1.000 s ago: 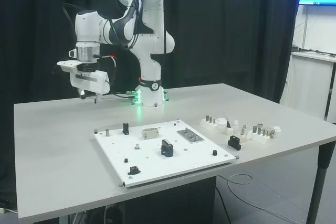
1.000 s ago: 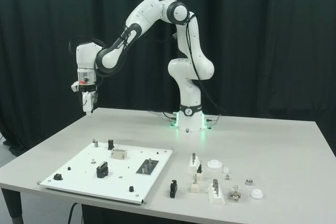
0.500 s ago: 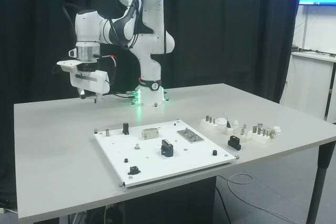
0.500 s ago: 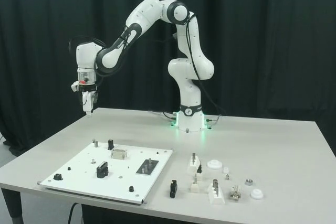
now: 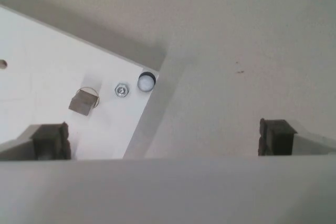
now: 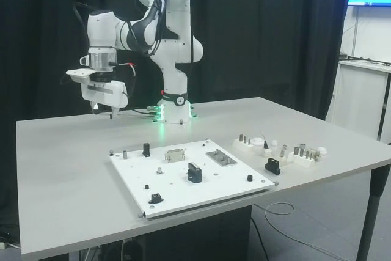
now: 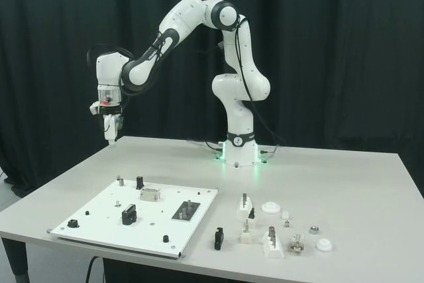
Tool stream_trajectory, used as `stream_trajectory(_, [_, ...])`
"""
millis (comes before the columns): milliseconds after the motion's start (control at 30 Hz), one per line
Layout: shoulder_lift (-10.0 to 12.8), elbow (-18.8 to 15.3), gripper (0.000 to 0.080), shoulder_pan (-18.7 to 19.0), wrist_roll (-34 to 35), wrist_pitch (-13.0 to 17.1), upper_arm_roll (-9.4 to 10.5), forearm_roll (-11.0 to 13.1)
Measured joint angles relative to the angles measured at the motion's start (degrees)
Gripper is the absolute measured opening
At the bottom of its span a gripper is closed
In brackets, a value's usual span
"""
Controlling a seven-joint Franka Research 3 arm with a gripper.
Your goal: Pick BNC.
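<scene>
Hand (image 6: 102,109) spread, empty, high above tabletop (image 6: 55,151) beyond white board (image 6: 189,178) corner. BNC connector probably short upright post (image 6: 146,148) near board's far edge; identity uncertain. Risk: several similar small parts (image 6: 194,172) nearby, wrong pick or misaligned descent knocks post.

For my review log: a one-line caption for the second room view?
White arm holds its gripper high above the grey table, beyond the far corner of the white board of parts.

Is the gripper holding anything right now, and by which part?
Nothing. The gripper is open and empty, hanging high above the table.
</scene>
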Motion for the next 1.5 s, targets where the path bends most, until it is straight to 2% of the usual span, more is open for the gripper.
stream_trajectory(533, [-0.62,0.0,0.08,0.0,-0.21,-0.27,0.0,-0.87])
stream_trajectory(933, [-0.63,-0.01,0.08,0.0,-4.63,-0.27,0.0,-0.89])
stream_trajectory(1500, [-0.63,-0.1,0.08,0.0,-4.74,-0.27,0.0,-0.89])
